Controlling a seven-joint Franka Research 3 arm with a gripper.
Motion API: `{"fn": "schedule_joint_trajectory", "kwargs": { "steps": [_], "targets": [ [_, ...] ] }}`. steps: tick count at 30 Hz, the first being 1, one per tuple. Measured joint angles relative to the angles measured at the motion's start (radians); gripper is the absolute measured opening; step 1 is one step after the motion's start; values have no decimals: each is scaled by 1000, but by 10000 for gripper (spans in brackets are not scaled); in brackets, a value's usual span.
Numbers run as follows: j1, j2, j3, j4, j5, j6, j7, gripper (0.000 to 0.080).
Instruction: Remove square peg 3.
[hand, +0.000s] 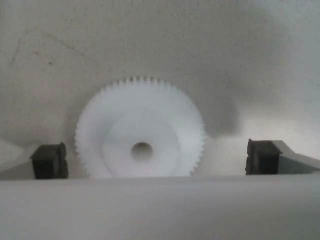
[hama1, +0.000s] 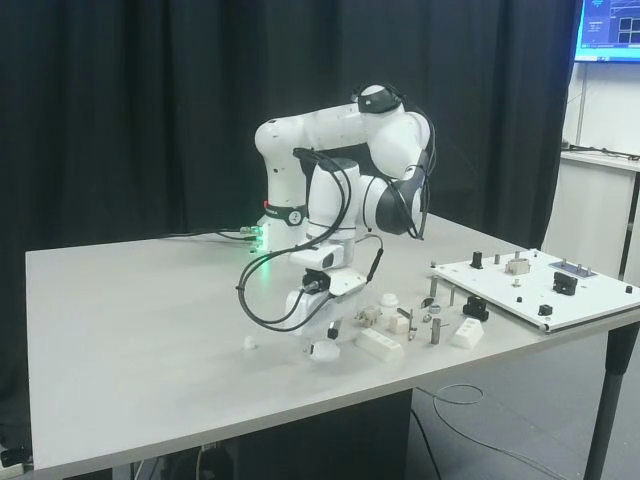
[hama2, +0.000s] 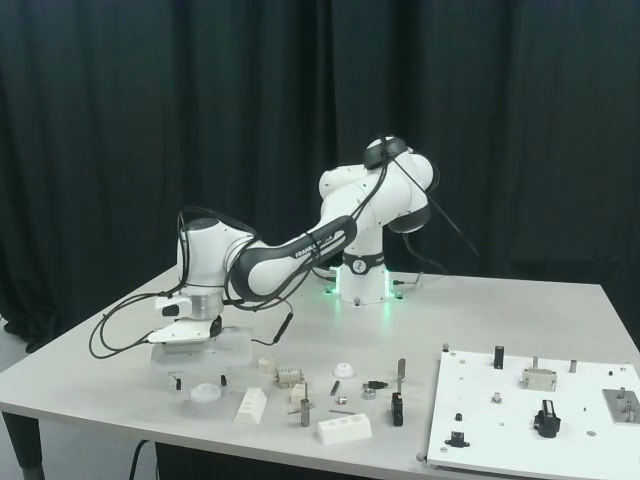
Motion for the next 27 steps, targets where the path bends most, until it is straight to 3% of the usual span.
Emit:
{"fn": "schedule_joint_trajectory", "kwargs": {
  "steps": [15,27],
  "targets": [
    [-12,0,-54,45,-39,-97,25,800],
    [-22,0,-69,77,-74,-127,30,800]
  ]
}}
